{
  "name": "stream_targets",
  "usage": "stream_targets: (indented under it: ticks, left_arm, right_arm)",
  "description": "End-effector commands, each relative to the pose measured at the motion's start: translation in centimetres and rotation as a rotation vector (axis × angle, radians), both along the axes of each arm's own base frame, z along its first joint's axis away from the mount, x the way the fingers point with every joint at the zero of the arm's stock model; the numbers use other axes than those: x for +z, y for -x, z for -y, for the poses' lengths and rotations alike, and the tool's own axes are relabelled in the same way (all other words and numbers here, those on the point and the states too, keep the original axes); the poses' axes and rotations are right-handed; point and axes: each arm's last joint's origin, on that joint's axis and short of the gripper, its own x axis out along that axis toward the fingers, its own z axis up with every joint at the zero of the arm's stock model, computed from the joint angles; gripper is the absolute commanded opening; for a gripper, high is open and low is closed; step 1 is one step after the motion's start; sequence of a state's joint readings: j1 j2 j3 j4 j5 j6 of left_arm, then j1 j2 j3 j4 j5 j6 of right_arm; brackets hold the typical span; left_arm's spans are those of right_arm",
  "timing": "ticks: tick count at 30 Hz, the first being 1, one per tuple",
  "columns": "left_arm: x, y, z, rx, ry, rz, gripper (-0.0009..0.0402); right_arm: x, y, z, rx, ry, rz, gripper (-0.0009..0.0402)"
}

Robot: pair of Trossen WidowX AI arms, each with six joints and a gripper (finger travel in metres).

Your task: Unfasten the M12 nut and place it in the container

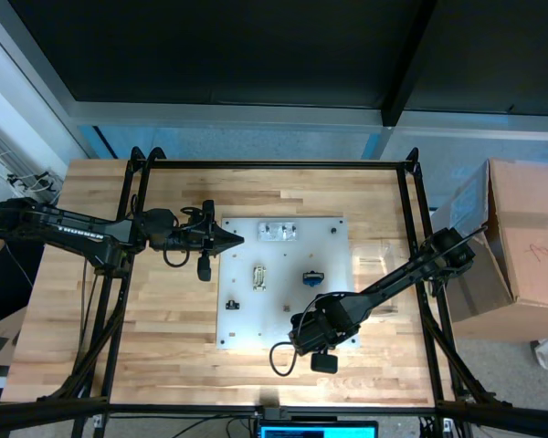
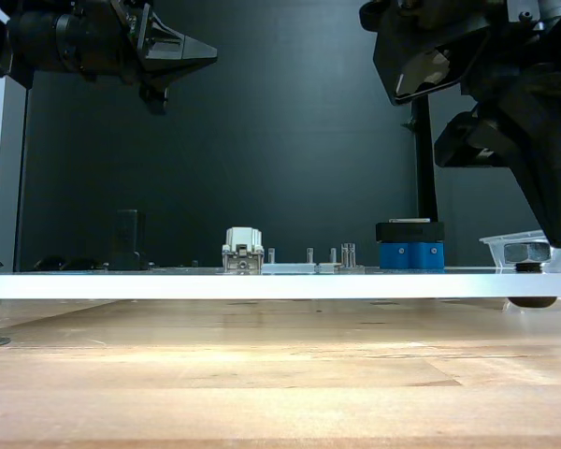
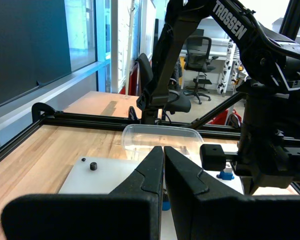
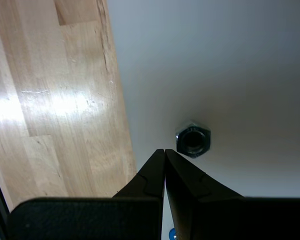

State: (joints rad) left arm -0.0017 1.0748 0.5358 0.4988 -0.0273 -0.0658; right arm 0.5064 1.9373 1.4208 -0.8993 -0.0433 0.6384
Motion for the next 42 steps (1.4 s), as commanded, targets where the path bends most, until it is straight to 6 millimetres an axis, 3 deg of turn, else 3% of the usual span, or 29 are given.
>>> stream_targets:
  ticks: [1, 14, 19, 22, 28, 36, 42]
  left_arm:
    - [0.0, 0.0, 0.0, 0.0, 0.0, 0.0, 0.0]
    - [0.0, 0.0, 0.0, 0.0, 0.0, 0.0, 0.0]
    - [0.0, 0.0, 0.0, 0.0, 0.0, 0.0, 0.0]
    - [0.0, 0.0, 0.0, 0.0, 0.0, 0.0, 0.0]
    - [0.0, 0.0, 0.0, 0.0, 0.0, 0.0, 0.0]
    - [0.0, 0.0, 0.0, 0.0, 0.0, 0.002, 0.0]
    - [0.0, 0.0, 0.0, 0.0, 0.0, 0.0, 0.0]
  right_arm:
    - [-0.2, 0.1, 0.2, -0.009, 0.031, 0.002, 0.0]
    - [-0.2, 0.1, 0.3, 0.001, 0.056, 0.011, 0.0]
    - [0.6, 0.8, 1.7, -0.083, 0.349, 0.079, 0.0]
    - [1.2, 1.2, 1.9, -0.098, 0.385, 0.09, 0.0]
    - [1.5, 1.4, 1.6, -0.086, 0.278, 0.043, 0.0]
    - [1.7, 1.2, 0.4, -0.004, -0.063, -0.047, 0.0]
    - [1.4, 0.7, 0.0, 0.008, -0.082, -0.011, 0.0]
